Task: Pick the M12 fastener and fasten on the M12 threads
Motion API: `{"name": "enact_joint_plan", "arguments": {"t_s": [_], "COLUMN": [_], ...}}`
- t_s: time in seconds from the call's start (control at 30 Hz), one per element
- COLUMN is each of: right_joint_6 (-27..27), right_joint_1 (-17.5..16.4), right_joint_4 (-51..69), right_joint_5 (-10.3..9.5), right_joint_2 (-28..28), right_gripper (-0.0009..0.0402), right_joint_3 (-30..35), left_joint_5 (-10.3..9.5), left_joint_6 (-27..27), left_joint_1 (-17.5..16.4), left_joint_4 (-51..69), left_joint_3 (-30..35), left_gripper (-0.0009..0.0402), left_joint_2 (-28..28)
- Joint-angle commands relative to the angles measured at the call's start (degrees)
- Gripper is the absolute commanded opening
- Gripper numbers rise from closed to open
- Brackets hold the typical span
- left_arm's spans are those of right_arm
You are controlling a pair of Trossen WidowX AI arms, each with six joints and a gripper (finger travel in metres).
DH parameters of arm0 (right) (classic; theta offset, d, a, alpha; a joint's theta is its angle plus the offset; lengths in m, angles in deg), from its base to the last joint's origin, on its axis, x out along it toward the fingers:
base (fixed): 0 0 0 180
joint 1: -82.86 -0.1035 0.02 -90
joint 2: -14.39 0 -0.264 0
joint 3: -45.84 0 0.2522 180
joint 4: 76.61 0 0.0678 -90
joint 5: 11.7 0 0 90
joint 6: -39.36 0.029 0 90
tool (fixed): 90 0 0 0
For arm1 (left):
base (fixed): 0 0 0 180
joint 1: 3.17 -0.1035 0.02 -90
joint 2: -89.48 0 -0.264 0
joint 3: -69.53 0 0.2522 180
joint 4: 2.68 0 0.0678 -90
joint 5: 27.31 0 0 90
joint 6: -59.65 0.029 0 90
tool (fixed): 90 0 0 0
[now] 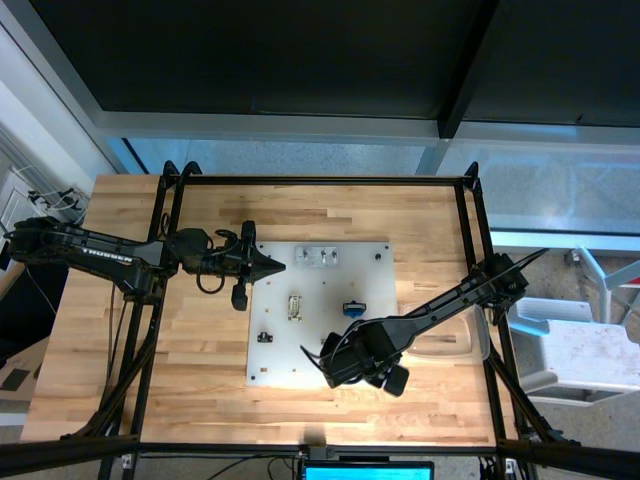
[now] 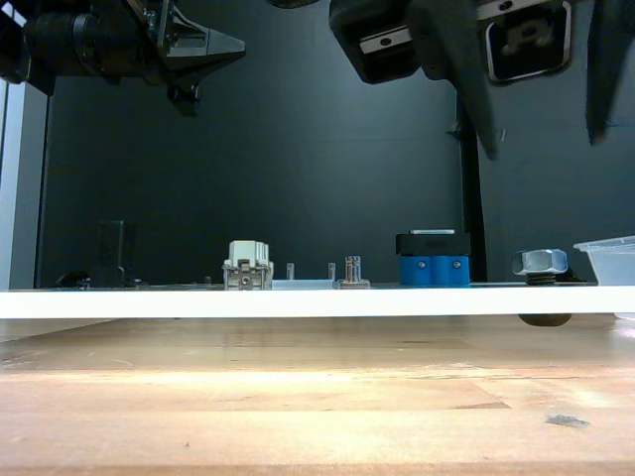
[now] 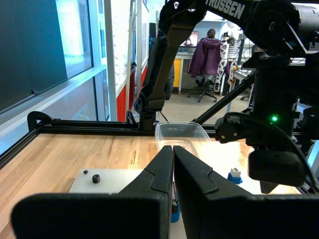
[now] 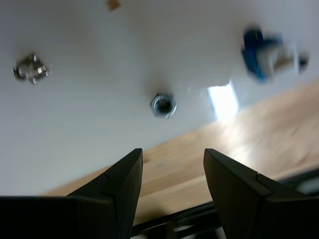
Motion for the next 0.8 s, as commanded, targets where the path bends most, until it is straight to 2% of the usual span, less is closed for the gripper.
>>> {"name": "enact_joint_plan", "arguments": {"t_s": [0.03,0.13,0.3,0.5,0.57,0.6,0.8], "right_joint_6": [-10.6,-20.8,-34.0,-60.4,-66.6,-68.5,-76.5], "right_joint_1": [-0.1,0.0,-0.1,-0.1,-0.1,-0.1,-0.1], "right_joint_4": [0.6,1.2,2.0,3.6,5.0,5.9,9.1], "right_joint_5": [0.07,0.07,0.11,0.09,0.26,0.72,6.36], "right_joint_2": [0.0,0.0,0.0,0.0,0.0,0.0,0.0], "right_gripper": [0.0169,0.0169,0.0169,0.0169,0.0169,0.0169,0.0169], "right_joint_3": [0.0,0.0,0.0,0.0,0.0,0.0,-0.1], "left_joint_5": [0.0,0.0,0.0,0.0,0.0,0.0,0.0], "left_joint_6": [0.0,0.0,0.0,0.0,0.0,0.0,0.0], "left_joint_1": [0.0,0.0,0.0,0.0,0.0,0.0,0.0], "left_joint_4": [0.0,0.0,0.0,0.0,0.0,0.0,0.0], "left_joint_3": [0.0,0.0,0.0,0.0,0.0,0.0,0.0], "left_gripper": [0.0,0.0,0.0,0.0,0.0,0.0,0.0], "left_joint_2": [0.0,0.0,0.0,0.0,0.0,0.0,0.0]}}
